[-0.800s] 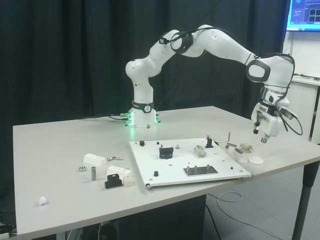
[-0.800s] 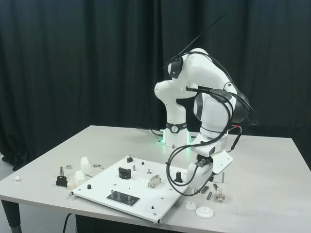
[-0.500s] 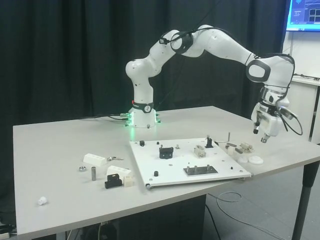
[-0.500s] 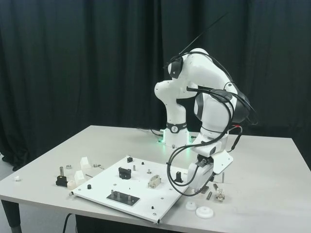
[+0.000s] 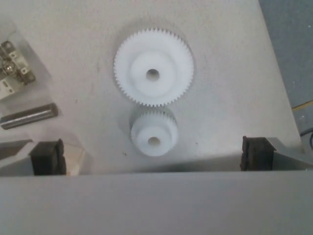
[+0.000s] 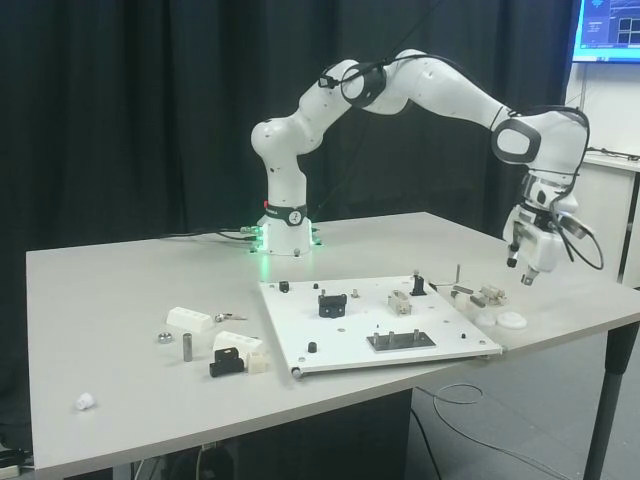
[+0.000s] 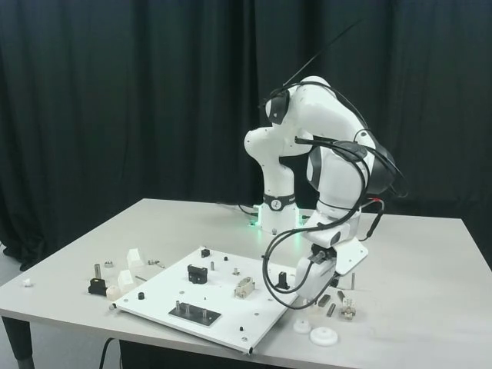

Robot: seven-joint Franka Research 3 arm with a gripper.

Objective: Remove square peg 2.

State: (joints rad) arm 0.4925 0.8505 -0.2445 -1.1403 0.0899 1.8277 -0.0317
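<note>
My gripper hangs open above the table just past the white board's edge, with nothing between its black pads. Straight below it lie a small white gear and a large white gear, touching. A short grey metal peg lies flat beside a metal connector. On the board, a grey plate carries two upright pegs. In the first room view the gripper hovers over the loose parts; in the second room view the gripper is beside the board's corner.
Black fixtures and a small metal block stand on the board. White blocks, a black bracket and a grey cylinder lie left of it. The table edge runs close to the gears.
The hand has drifted slightly upward over the gears. The fingers stay open and nothing on the table has moved.
</note>
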